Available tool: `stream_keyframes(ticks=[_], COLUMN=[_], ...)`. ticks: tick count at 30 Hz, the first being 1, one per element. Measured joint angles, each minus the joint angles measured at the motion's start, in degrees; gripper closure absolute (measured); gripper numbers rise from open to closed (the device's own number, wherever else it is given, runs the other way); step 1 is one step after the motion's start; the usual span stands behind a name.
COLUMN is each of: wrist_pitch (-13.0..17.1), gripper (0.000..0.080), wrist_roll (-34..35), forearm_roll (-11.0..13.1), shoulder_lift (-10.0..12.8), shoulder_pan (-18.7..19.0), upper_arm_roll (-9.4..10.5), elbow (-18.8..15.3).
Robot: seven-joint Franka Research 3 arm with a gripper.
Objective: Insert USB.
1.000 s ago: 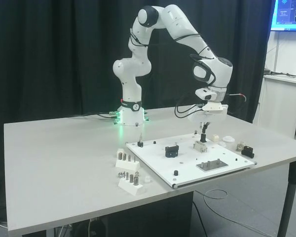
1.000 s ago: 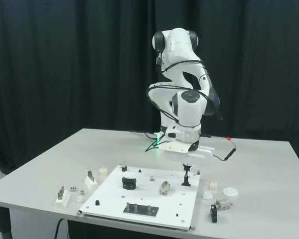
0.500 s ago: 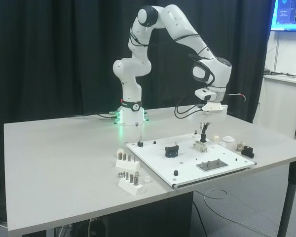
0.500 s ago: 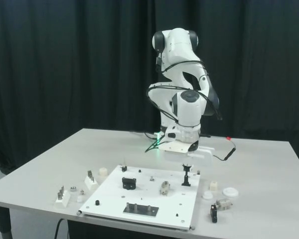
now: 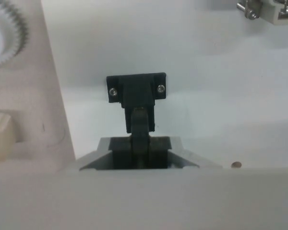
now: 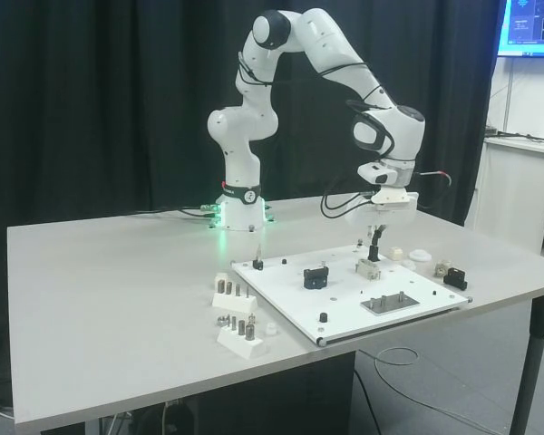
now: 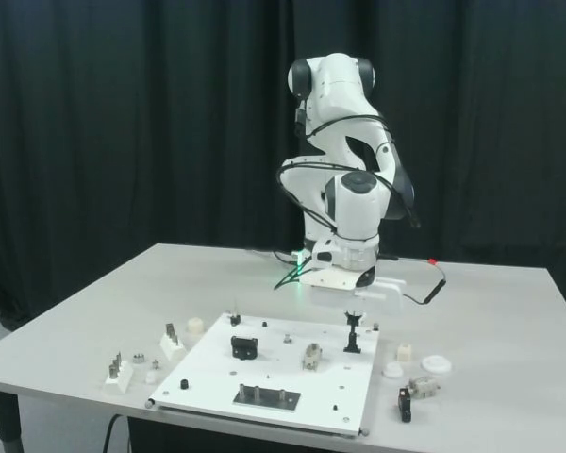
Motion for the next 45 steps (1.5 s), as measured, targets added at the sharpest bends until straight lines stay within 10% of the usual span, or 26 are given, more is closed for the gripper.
stream_keyframes(ticks=[45], wrist_pitch=[1.3], gripper=[0.0732], wrist_roll=[-1.8], forearm_roll=[0.0], shoulder_lift=[-0.7], shoulder_pan=[0.0], upper_arm_roll=[-0.05], elbow=[-1.2])
